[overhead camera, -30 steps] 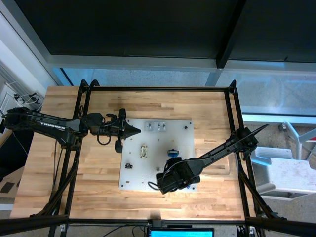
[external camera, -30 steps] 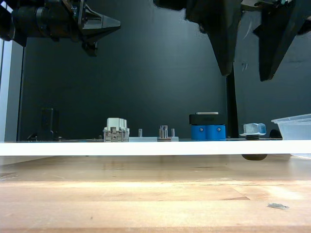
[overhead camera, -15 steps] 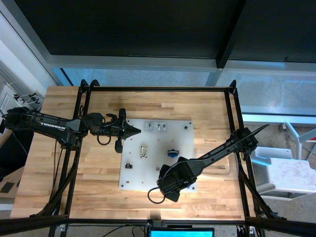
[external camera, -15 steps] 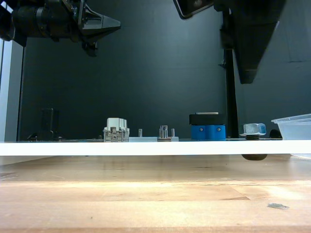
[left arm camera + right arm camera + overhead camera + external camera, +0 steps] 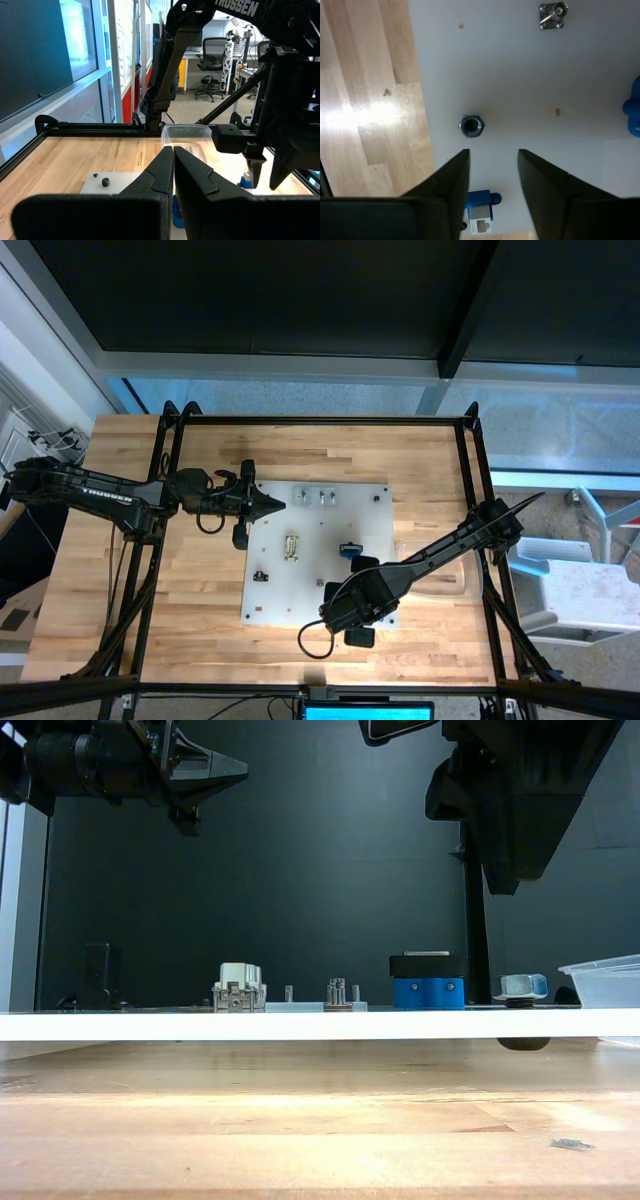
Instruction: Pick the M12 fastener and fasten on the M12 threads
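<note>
Fastener location: the silver M12 nut (image 5: 523,986) sits on its stud (image 5: 518,1004), and a thin dark band of the stud shows beneath it at the surface of the white board (image 5: 520,75). Nothing grips the nut. Seen along the right arm, it lies flat on the board just beyond the fingertips of the right gripper (image 5: 492,152). It is outside the gap between them, nearer one finger than the other, and close to the board's edge where the wooden table (image 5: 365,100) begins.

Right gripper: the jaws stand partly open, with a clear gap between the two fingers and nothing held in it. From table height the gripper hangs well above the nut, almost straight over it, with no contact. From above, the gripper's body covers the near right part of the board, and I cannot pick out the nut there.

Surroundings of the right jaws: a blue fitting (image 5: 428,991) stands on the board below them, toward the left arm's side. The clear tray (image 5: 604,978) sits below them on the other side, past the nut.

Left gripper (image 5: 275,503): it is held high over the board's far left edge, well apart from the nut and stud. Its jaws are fully closed, the fingers pressed together along a thin seam with nothing between them.
</note>
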{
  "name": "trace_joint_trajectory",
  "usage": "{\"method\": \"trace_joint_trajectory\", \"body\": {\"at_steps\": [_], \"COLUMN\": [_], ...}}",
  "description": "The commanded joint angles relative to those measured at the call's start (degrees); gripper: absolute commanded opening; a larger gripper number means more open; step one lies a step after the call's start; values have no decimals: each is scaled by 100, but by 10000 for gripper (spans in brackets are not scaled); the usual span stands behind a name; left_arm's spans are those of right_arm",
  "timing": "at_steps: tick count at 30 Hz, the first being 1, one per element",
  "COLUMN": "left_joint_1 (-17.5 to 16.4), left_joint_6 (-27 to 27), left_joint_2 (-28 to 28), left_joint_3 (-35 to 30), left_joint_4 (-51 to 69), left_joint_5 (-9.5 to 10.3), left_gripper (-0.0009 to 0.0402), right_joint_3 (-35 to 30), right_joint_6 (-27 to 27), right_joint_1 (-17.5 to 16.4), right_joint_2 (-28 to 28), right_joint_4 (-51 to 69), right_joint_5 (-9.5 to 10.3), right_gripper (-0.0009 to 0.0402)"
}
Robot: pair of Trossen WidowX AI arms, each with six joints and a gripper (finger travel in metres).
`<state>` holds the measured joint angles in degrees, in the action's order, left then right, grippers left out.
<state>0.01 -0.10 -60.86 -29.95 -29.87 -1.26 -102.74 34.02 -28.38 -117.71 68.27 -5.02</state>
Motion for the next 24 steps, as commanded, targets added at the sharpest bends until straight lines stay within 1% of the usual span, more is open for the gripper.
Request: {"method": "trace_joint_trajectory", "body": {"at_steps": [1, 3, 5, 8, 9, 15, 17, 22, 24], "left_joint_1": [0, -2, 0, -2, 0, -2, 0, -2, 0], "left_joint_6": [0, 0, 0, 0, 0, 0, 0, 0, 0], "left_joint_2": [0, 0, 0, 0, 0, 0, 0, 0, 0], "left_joint_3": [0, 0, 0, 0, 0, 0, 0, 0, 0], "left_joint_4": [2, 0, 0, 2, 2, 2, 0, 2, 0], "left_joint_5": [0, 0, 0, 0, 0, 0, 0, 0, 0], "left_gripper": [0, 0, 0, 0, 0, 0, 0, 0, 0], "right_joint_3": [9, 17, 39, 116, 153, 468, 566, 791, 852], "right_joint_6": [-46, -109, -221, -240, -310, -306, -299, -352, -339], "right_joint_1": [-13, -15, -17, -26, -48, -111, -111, -109, -111], "right_joint_2": [-4, -4, -4, -4, -4, -4, -4, -4, -4], "right_joint_4": [2, -28, -42, -50, -68, -461, -562, -822, -870], "right_joint_5": [7, 7, 2, 4, 2, -9, -146, -160, -293], "right_gripper": [38, -8, 8, -3, -1, -1, 0, 0, 0]}}
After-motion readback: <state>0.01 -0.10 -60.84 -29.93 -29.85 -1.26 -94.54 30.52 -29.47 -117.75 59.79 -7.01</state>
